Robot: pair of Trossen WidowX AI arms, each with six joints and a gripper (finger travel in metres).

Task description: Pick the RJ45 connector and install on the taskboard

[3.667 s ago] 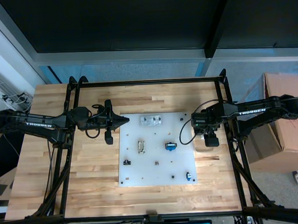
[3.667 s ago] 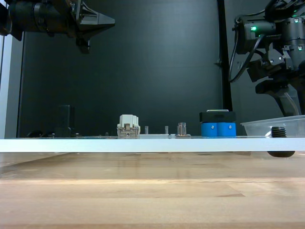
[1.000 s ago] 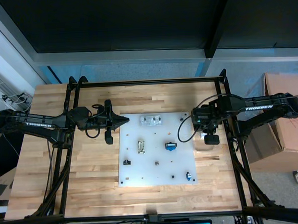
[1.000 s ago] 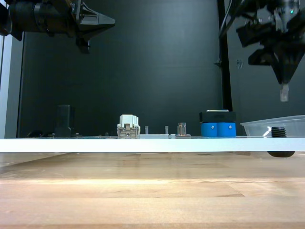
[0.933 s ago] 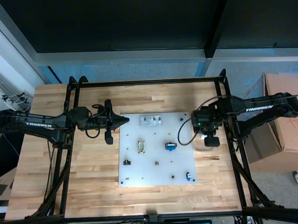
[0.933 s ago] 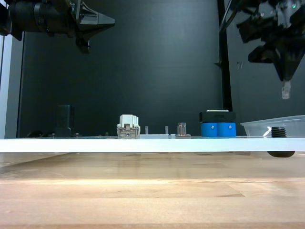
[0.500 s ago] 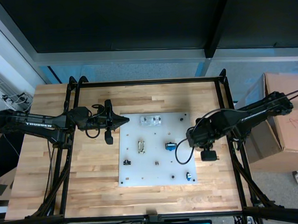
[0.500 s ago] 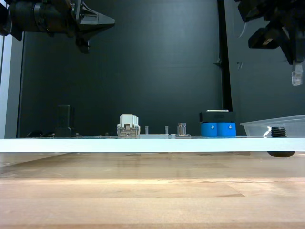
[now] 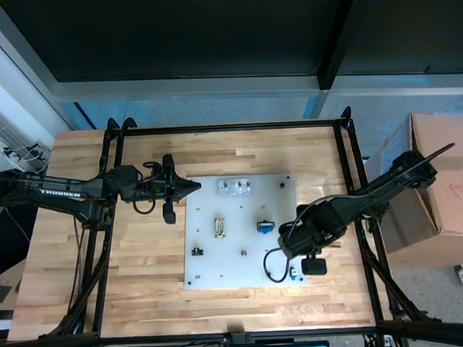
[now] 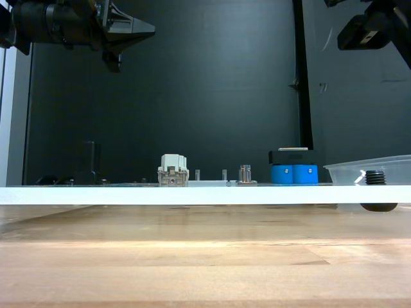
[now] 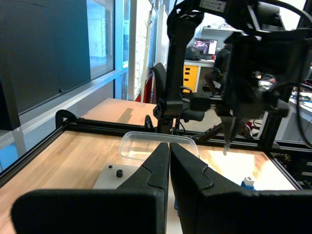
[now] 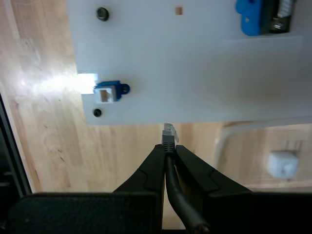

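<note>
RJ45 connector [image 12: 168, 130] clamped at tips of right gripper [image 12: 167, 146] above taskboard [image 12: 195, 73] edge; left gripper [image 11: 169, 148] closed, high beside taskboard

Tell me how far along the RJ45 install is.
Done: the plug is picked, clamped in the right pincer. In hand: it hangs above the board's edge, clear of the blue jack. Left: seating it there. The left pincer hovers shut over the board's left edge.

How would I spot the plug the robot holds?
Over the white board, the left gripper hangs at the far left corner, the right gripper at the near right corner. Pinched in the right one is the RJ45 connector: a clear plug on dark cable, unlike the blue socket.
</note>
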